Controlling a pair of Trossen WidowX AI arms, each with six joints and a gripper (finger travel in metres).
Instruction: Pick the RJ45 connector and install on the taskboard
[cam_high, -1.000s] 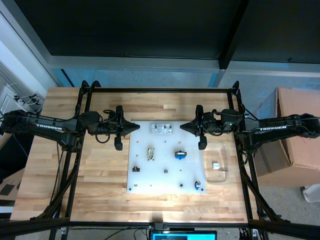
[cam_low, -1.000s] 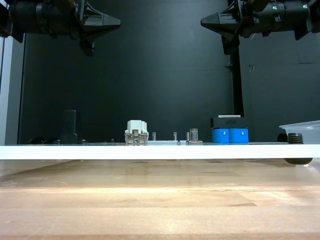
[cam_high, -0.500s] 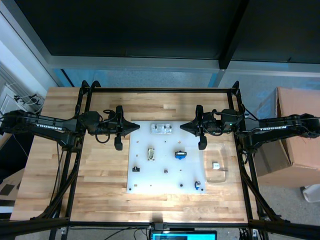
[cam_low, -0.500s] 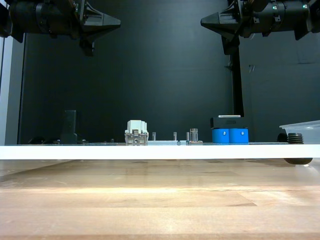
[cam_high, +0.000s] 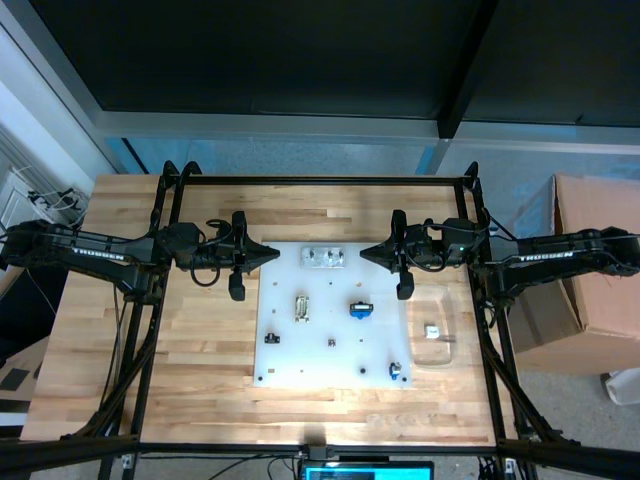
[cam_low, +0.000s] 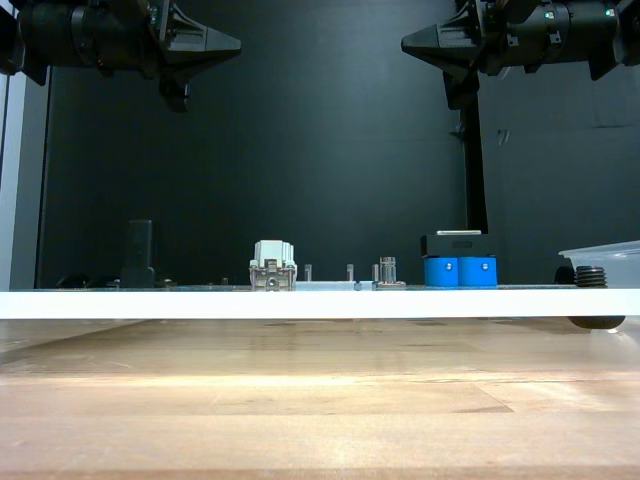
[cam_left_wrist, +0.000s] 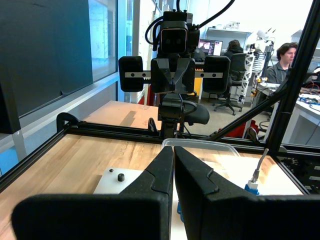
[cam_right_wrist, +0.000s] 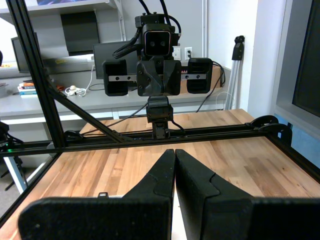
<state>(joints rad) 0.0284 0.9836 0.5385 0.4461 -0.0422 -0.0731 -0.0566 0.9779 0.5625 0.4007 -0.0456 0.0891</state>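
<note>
connector (cam_left_wrist: 256, 173) upright in jack (cam_left_wrist: 251, 189); left hand (cam_high: 275, 256), right hand (cam_high: 364, 254) closed, high over board (cam_high: 340, 365)

RJ45 connector (cam_left_wrist: 255, 175) upright in blue jack (cam_left_wrist: 251, 189), white board (cam_high: 310, 355) near right corner; grey cable (cam_left_wrist: 263, 156) rising.

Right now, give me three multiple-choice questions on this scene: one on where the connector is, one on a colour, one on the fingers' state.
1. Where is the connector? A in the tray; B in the jack; C on the table.
2. The jack's colour? A red; B blue; C green.
3. The left gripper and right gripper are? A open; B shut on the connector; C shut, empty.
Answers: 1 B, it stands in the jack, cable rising. 2 B, its body shows blue. 3 C, both hang high over the board's far edge, fingers pressed together on nothing.
</note>
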